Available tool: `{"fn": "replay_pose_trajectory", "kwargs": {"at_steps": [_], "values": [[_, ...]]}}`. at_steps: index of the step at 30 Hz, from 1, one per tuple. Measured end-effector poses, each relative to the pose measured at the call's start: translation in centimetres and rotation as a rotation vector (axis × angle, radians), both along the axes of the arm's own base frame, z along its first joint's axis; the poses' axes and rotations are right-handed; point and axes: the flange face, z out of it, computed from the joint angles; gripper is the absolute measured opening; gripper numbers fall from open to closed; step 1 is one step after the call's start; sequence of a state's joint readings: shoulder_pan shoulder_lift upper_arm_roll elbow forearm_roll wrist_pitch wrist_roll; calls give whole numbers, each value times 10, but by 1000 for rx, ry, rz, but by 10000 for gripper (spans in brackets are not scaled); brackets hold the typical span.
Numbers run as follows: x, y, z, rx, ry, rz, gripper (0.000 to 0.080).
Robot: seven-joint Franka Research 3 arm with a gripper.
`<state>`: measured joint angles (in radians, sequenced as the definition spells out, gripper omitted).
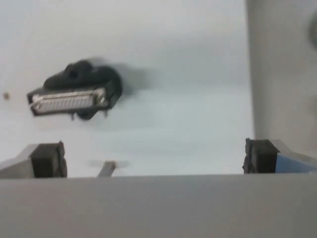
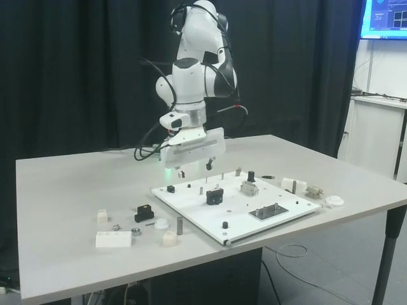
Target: Remove square peg 2.
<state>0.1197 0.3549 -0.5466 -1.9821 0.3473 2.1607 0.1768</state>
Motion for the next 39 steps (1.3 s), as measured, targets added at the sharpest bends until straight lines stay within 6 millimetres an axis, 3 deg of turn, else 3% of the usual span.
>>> {"fn": "replay_pose_trajectory", "kwargs": {"at_steps": [17, 39], "values": [[-28, 37, -25, -42, 23, -7, 800], [-56, 56, -63, -90, -8, 7, 800]]}}
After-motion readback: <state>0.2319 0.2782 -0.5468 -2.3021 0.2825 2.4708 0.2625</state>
